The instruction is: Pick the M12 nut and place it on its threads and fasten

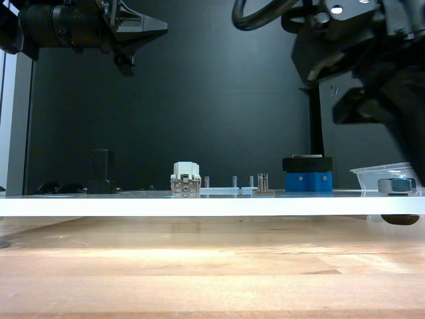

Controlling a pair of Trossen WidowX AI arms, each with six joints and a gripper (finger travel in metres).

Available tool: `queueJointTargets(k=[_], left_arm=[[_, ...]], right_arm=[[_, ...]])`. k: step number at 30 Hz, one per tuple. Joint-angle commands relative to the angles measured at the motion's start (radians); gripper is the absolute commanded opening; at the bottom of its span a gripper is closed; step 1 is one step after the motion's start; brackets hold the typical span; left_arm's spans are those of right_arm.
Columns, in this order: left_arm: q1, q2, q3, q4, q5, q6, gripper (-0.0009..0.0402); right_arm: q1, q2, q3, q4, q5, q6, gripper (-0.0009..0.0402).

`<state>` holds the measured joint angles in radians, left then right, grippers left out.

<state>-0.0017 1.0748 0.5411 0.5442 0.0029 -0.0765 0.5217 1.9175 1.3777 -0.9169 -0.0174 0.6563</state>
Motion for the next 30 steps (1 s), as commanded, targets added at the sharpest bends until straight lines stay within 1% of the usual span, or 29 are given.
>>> queueJointTargets(k=[1, 5, 7, 9, 15, 16, 17, 18, 20, 21, 22, 23, 24, 27, 30], left_arm=[[0.0, 0.0, 0.0, 0.0, 0.0, 0.0, 0.0], [0.0, 0.0, 0.0, 0.0, 0.0, 0.0, 0.0], [0.0, 0.0, 0.0, 0.0, 0.001, 0.0, 0.0], [0.0, 0.0, 0.0, 0.0, 0.0, 0.0, 0.0], [0.0, 0.0, 0.0, 0.0, 0.0, 0.0, 0.0], [0.0, 0.0, 0.0, 0.0, 0.0, 0.0, 0.0], [0.0, 0.0, 0.0, 0.0, 0.0, 0.0, 0.0], [0.0, 0.0, 0.0, 0.0, 0.0, 0.0, 0.0], [0.0, 0.0, 0.0, 0.0, 0.0, 0.0, 0.0], [0.0, 0.0, 0.0, 0.0, 0.0, 0.0, 0.0], [0.0, 0.0, 0.0, 0.0, 0.0, 0.0, 0.0], [0.0, 0.0, 0.0, 0.0, 0.001, 0.0, 0.0], [0.0, 0.0, 0.0, 0.0, 0.001, 0.0, 0.0], [0.0, 0.0, 0.0, 0.0, 0.0, 0.0, 0.0], [0.0, 0.0, 0.0, 0.0, 0.0, 0.0, 0.0]], right_arm=[[0.002, -0.01, 0.001, -0.001, 0.077, 0.021, 0.0], [0.002, -0.01, 0.001, 0.006, 0.108, 0.019, 0.0], [0.002, -0.01, -0.003, 0.017, 0.112, 0.017, 0.0], [0.002, -0.008, -0.003, 0.024, 0.131, 0.018, 0.0], [0.002, -0.008, -0.011, 0.042, 0.118, 0.02, 0.0], [0.003, -0.008, -0.013, 0.044, 0.104, 0.019, 0.0], [0.003, -0.008, -0.015, 0.049, 0.076, 0.016, 0.0], [0.002, -0.008, -0.017, 0.055, 0.023, 0.001, 0.0], [0.002, -0.008, -0.019, 0.059, -0.119, -0.052, 0.0], [0.002, -0.008, -0.019, 0.056, -0.167, -0.072, 0.0], [0.002, -0.008, -0.019, 0.052, -0.19, -0.08, 0.0], [0.003, -0.008, -0.019, 0.045, -0.186, -0.088, 0.0], [0.003, -0.01, -0.019, 0.037, -0.172, -0.088, 0.0], [0.002, -0.011, -0.017, 0.021, -0.072, -0.083, 0.0], [0.003, -0.012, -0.017, 0.013, 0.013, -0.058, 0.0]])
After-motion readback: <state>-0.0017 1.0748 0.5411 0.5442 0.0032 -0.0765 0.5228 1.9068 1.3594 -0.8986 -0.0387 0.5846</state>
